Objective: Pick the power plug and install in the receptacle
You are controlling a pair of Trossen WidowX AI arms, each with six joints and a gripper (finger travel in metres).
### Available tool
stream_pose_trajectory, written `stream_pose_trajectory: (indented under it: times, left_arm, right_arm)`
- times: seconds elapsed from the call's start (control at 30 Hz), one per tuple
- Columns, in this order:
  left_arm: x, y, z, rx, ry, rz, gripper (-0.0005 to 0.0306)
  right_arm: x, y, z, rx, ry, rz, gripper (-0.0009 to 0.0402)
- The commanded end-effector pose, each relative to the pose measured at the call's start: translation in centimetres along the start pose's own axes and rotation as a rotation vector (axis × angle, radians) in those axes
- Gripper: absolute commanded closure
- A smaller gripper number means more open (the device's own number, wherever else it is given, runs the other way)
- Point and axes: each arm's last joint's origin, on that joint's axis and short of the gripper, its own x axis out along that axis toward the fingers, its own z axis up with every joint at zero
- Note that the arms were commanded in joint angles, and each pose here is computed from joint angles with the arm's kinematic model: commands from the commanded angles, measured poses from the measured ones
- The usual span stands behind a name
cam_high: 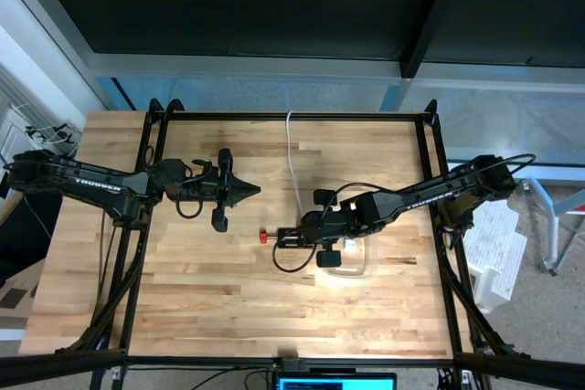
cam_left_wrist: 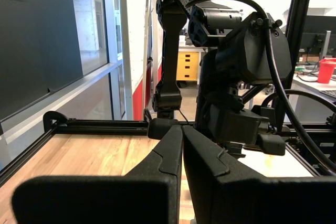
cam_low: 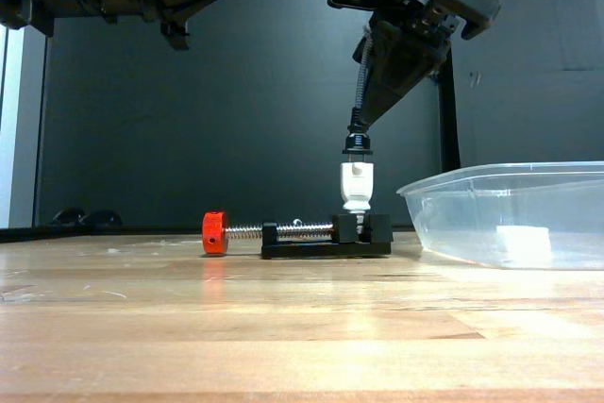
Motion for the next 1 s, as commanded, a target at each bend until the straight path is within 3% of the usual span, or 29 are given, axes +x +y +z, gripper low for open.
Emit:
stream_pose_trajectory:
  times: [0.03, 0.4, 1.0]
  left_arm:
    - [0.0, 0.0, 0.0, 0.0, 0.0, 0.0, 0.03]
    - [0.0, 0.0, 0.0, 0.0, 0.0, 0.0, 0.03]
    - [0.0, 0.0, 0.0, 0.0, 0.0, 0.0, 0.03]
  right_arm:
    - [0.7, 0.2, -0.3, -0.007, 0.028, 0.001, 0.0393]
    - [1.9, 0.2, -1.6, 0.014, 0.043, 0.0, 0.0393]
    - [2.8, 0.2, -2.2, 0.027, 0.043, -0.004, 0.0393]
